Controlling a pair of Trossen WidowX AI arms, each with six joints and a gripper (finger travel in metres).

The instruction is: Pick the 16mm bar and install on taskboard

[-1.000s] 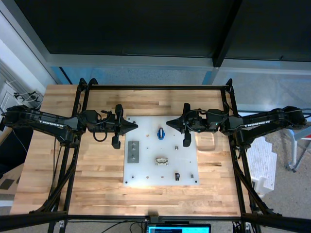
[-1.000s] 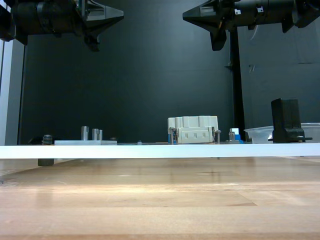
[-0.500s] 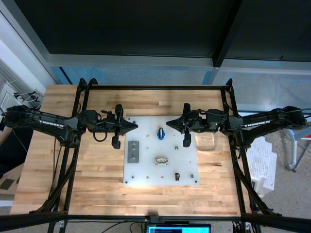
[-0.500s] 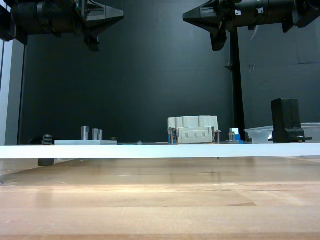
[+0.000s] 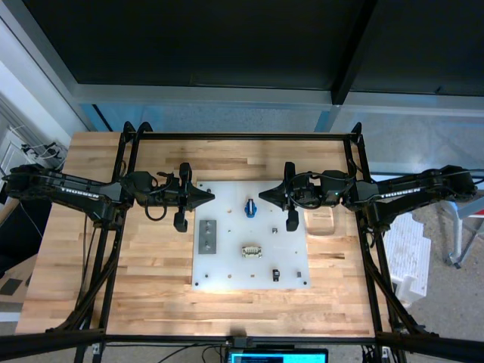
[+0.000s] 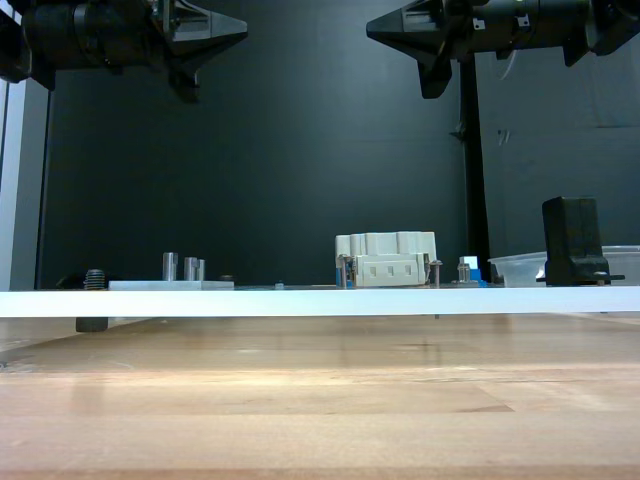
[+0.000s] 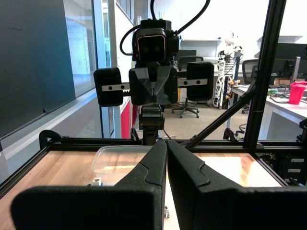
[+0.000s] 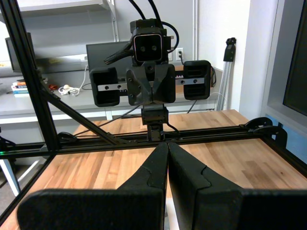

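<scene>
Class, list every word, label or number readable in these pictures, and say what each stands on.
"TROSSEN": white letters on the left arm.
"TROSSEN": same, on the right arm.
The taskboard: nothing readable.
The left gripper and right gripper, both shut, held high above the taskboard, bear no text.

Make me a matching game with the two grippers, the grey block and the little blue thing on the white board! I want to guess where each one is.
Things:
1. left gripper
2. right gripper
3. grey block
4. blue part

Places:
A. lying flat on the taskboard, left side
B. shut, up in the air over the board's right half
C. standing on the board, far middle
D. shut, up in the air over the board's left edge

Pairs: 1-D, 2-B, 3-A, 4-C.
</scene>
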